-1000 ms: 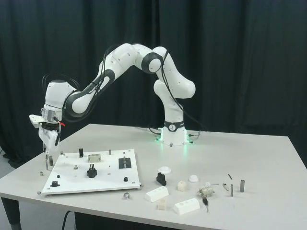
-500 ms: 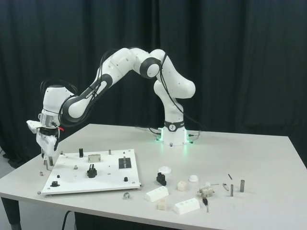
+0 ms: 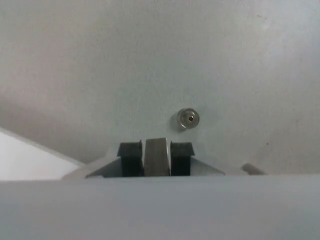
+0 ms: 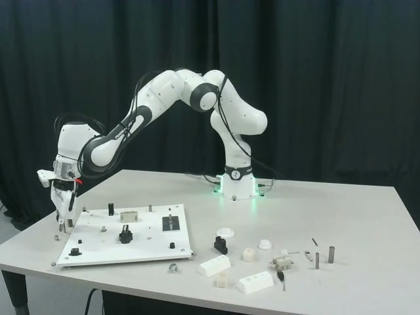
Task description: Place square peg 3.
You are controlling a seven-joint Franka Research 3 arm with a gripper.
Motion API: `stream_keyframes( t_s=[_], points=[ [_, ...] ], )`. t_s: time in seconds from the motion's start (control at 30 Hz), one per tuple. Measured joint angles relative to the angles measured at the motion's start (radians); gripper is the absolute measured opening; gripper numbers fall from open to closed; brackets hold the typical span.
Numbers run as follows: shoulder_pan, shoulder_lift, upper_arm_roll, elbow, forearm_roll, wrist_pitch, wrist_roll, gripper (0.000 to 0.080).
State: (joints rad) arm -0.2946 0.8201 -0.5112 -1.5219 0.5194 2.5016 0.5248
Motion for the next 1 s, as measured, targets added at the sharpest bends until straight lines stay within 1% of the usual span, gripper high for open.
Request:
stream_keyframes(
  t_s=[0.47,0.7,1.0],
  points=[
    [0.000,0.027,0.000,0.016,0.000,-0.006,0.003,0.0116],
    [-0.003,0.037,0.000,0.024,0.000,-0.018,0.003,0.0116],
    [-0.011,0.059,0.000,0.049,0.000,-0.039,0.004,0.0116]
  ],
)
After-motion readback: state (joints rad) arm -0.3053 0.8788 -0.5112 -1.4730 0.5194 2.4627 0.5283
